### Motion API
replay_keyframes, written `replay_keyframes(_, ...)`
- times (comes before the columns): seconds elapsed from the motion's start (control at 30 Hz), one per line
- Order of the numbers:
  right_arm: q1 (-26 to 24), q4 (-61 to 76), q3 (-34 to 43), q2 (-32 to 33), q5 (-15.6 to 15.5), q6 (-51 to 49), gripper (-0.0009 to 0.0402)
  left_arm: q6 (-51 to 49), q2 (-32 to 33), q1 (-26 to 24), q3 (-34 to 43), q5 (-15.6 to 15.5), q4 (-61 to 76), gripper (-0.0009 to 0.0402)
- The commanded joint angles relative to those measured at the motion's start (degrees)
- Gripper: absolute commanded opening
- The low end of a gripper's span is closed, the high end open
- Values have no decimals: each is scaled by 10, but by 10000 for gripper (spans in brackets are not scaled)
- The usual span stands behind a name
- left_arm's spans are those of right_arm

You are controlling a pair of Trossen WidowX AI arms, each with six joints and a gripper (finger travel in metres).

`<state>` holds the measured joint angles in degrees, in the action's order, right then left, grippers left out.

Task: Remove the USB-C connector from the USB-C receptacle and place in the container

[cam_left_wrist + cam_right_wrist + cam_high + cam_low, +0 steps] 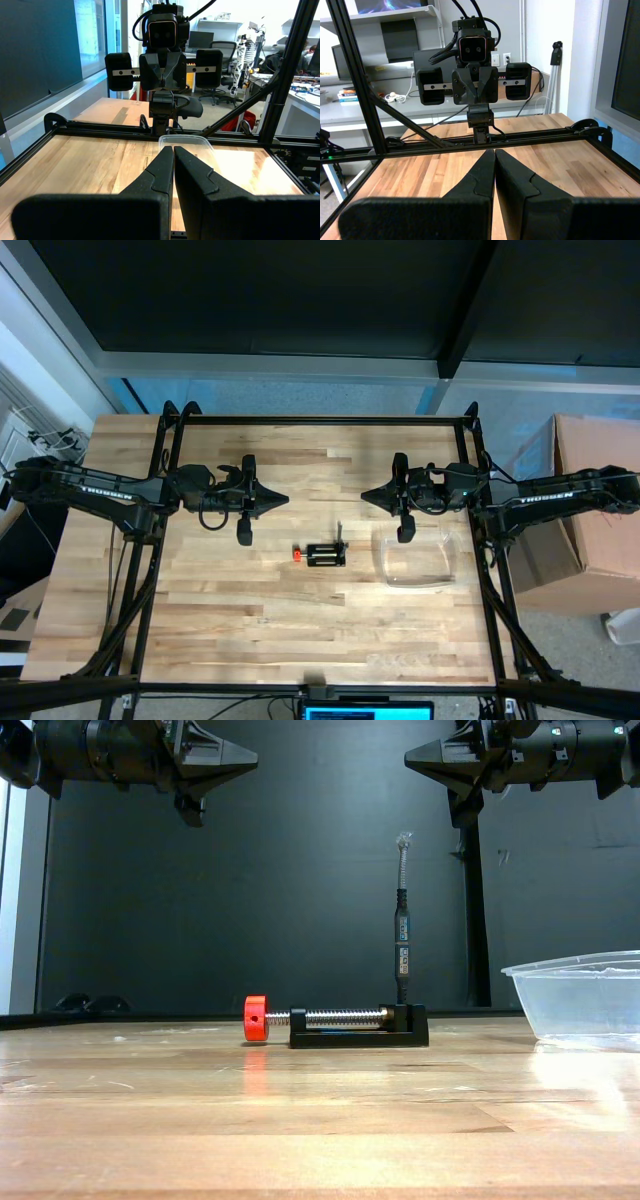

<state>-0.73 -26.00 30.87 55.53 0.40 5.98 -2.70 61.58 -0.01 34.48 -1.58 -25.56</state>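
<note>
The USB-C connector (pixel 401 945) stands upright in its receptacle on the small black fixture (pixel 358 1026) at the table's middle, its short cable pointing up; the same fixture (pixel 326 556) shows from above with a red knob (pixel 297 554). The clear container (pixel 417 557) sits to the fixture's right. My left gripper (pixel 284 501) hovers high over the table, left of and behind the fixture, shut and empty. My right gripper (pixel 366 495) hovers opposite, above the container's far edge, shut and empty. In each wrist view the fingers (pixel 173 165) (pixel 494 167) meet, facing the other arm.
A black frame (pixel 320 421) borders the wooden table at the back and sides. A cardboard box (pixel 590 510) stands off the table to the right. The container (pixel 585 998) rises at the right in the low view. Bare wood lies in front of the fixture.
</note>
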Motion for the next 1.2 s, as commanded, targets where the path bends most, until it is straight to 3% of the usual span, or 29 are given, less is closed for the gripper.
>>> replay_keyframes(0.03,0,0,0,0,0,-22,0,0,0,0,0,0,0,0)
replay_keyframes(0.63,1,7,1,1,-9,-17,0,0,0,0,0,0,0,0)
replay_keyframes(0.97,27,372,152,13,-19,-33,0,0,0,0,0,0,0,0)
replay_keyframes(1.2,63,623,278,70,22,-17,0,0,0,0,0,0,0,0)
